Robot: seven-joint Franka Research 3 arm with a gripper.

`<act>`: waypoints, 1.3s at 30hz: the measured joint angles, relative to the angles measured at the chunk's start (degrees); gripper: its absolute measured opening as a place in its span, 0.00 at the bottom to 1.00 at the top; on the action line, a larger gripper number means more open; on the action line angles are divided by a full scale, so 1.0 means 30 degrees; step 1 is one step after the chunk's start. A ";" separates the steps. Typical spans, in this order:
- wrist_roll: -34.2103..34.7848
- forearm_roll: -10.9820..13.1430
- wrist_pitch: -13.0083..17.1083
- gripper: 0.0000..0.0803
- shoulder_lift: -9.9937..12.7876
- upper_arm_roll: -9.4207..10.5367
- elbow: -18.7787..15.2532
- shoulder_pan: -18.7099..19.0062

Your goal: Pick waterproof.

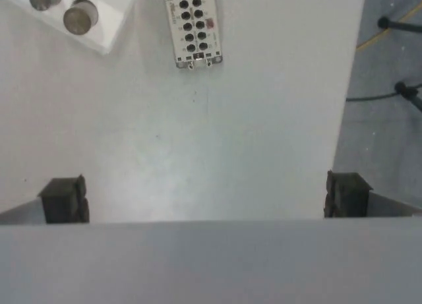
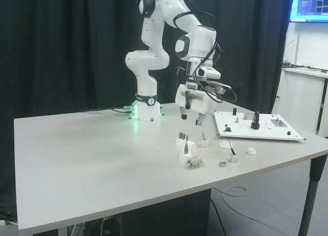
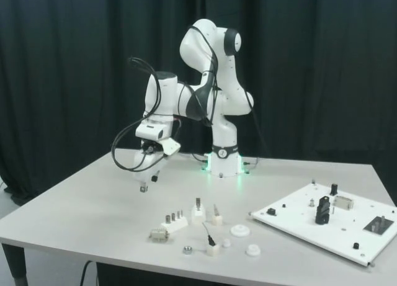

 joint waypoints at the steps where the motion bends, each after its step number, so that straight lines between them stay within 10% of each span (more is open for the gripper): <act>1: 0.0000 0.0000 0.0013 1.00 0.0048 0.0004 0.0000 0.0000; 39: -0.3000 0.1686 0.1859 1.00 0.2415 0.0087 -0.0002 -0.0069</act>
